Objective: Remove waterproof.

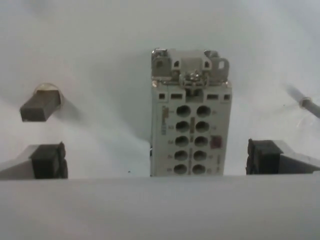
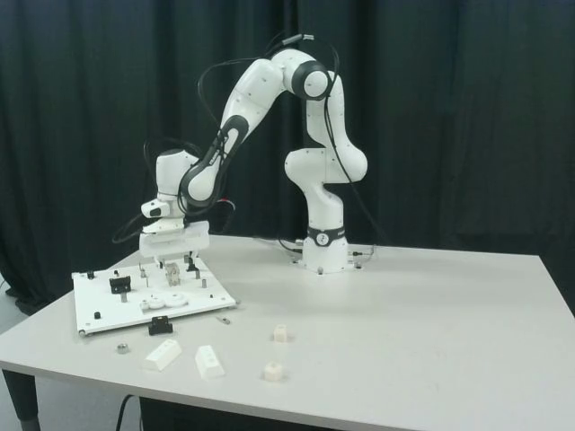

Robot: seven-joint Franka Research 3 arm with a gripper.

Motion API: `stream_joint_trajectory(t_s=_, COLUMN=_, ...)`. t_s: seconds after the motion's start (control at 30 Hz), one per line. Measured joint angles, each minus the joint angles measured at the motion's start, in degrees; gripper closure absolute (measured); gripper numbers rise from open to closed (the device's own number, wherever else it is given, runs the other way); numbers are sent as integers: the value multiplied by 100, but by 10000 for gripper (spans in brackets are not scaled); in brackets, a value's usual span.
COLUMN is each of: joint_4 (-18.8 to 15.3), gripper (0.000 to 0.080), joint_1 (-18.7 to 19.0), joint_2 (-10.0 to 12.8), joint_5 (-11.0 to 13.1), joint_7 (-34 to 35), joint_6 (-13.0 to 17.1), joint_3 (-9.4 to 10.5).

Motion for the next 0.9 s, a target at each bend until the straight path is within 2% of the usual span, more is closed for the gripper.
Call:
stream_joint_trajectory(t_s=0.37, joint_4=-1, gripper=3, joint_1=-85, joint_2=-4, joint_5=43, joint_7=-53, joint_6=-33, joint_3=35)
stream_joint_trajectory(t_s=0.9, joint_4=28, gripper=3, joint_1=-85, joint_2=-15, joint_5=676, joint_7=-882, joint_6=-25, joint_3=36)
